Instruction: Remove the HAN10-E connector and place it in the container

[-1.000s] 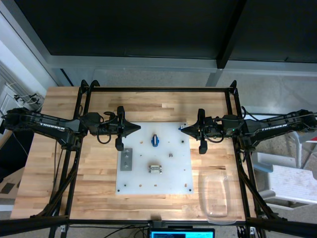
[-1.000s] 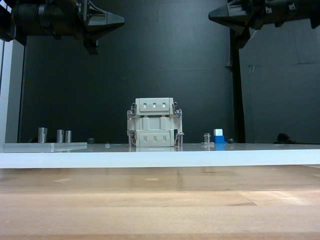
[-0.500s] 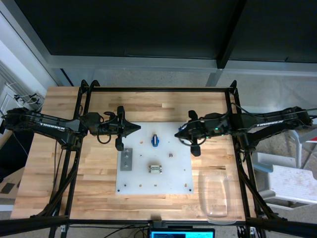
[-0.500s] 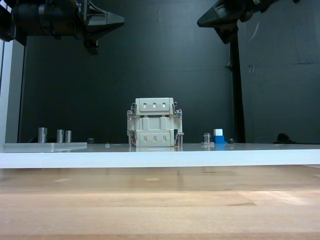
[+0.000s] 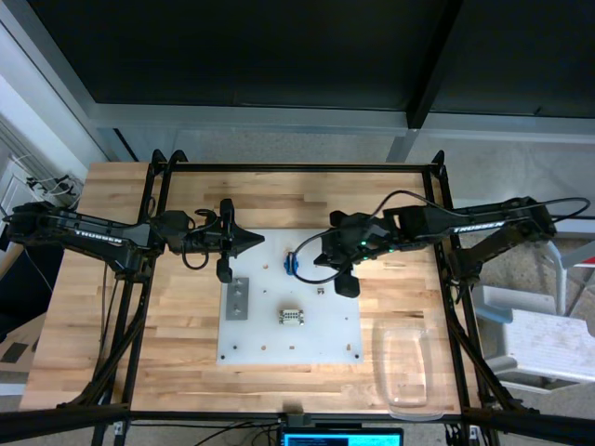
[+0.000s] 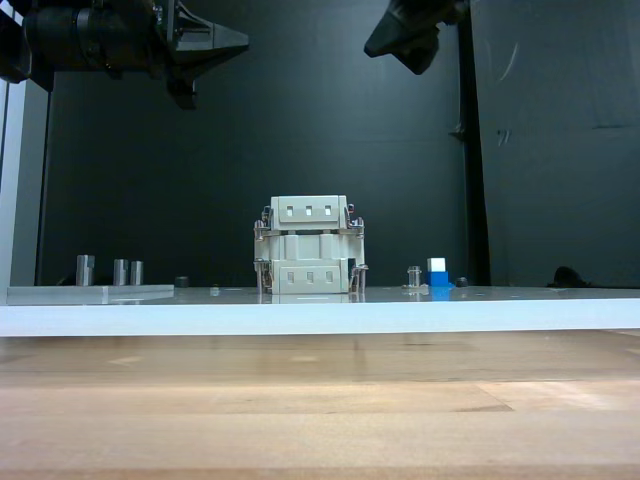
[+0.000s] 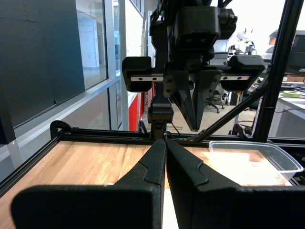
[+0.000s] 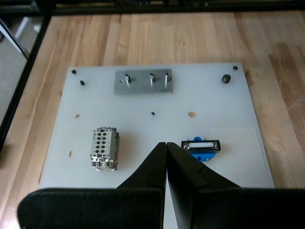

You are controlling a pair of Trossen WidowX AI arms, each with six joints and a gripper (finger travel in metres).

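Left gripper (image 5: 260, 240), right gripper (image 5: 318, 259) pinched above glossy white board (image 5: 325, 327); beige blocky connector (image 5: 292, 318).

Right gripper (image 5: 319, 260) swung toward 9 o'clock from the board's (image 5: 279, 346) 3 o'clock edge, now just beside the blue piece (image 5: 291, 264) at its 3 o'clock, arm bent further inward, nose tipped down toward the board

A grey metal plate (image 8: 143, 82) and a blue piece (image 8: 200, 146) sit apart on the white board (image 8: 228, 109).
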